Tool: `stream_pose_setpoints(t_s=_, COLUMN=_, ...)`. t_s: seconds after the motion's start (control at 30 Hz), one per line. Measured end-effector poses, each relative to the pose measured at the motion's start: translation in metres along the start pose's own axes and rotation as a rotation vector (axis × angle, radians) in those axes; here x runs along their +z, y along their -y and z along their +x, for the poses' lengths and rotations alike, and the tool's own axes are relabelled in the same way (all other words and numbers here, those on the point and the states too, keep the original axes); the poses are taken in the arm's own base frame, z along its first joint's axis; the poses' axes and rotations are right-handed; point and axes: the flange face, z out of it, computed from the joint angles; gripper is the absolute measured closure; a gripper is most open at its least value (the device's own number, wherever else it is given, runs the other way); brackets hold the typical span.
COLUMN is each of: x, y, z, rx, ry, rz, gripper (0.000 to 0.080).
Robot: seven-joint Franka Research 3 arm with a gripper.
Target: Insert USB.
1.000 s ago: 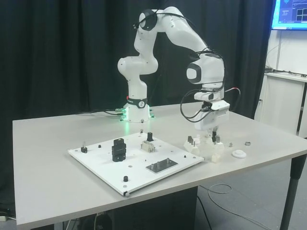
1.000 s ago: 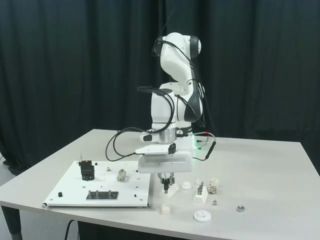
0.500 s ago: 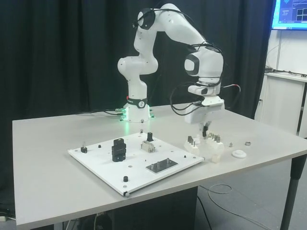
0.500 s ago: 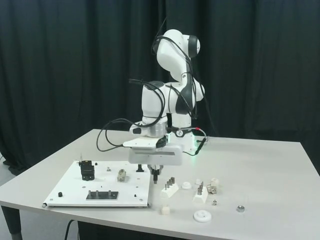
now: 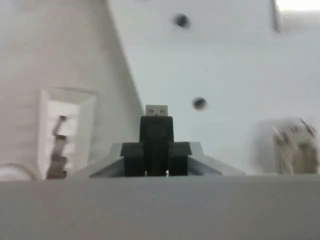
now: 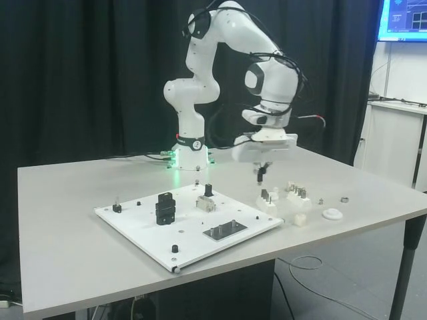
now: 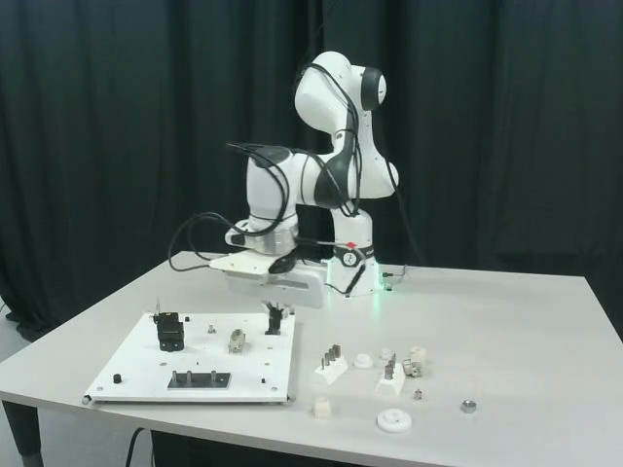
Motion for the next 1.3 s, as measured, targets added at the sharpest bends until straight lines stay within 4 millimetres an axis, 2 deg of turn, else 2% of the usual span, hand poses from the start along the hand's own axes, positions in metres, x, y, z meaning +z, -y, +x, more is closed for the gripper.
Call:
stream_pose_setpoints(t_s=0.33, x=0.004, y=-0.049, z=0.024, rx=0.226, ry=0.043, rz=-0.063, gripper=0.0708)
stream_pose_setpoints(t_s=0.63, x=0.015, y=-0.098, z=0.033, rx=0.423, ry=0.077, rz=-0.094, gripper=0.0708)
stream_pose_setpoints(t_s=0.97, x=0.026, y=-0.144, z=0.027, rx=0.601, ry=0.104, rz=-0.070, gripper=0.0708)
stream_pose_setpoints(t_s=1.3, x=0.039, y=-0.170, z=0.007, rx=0.719, ry=0.131, rz=0.003, gripper=0.0708)
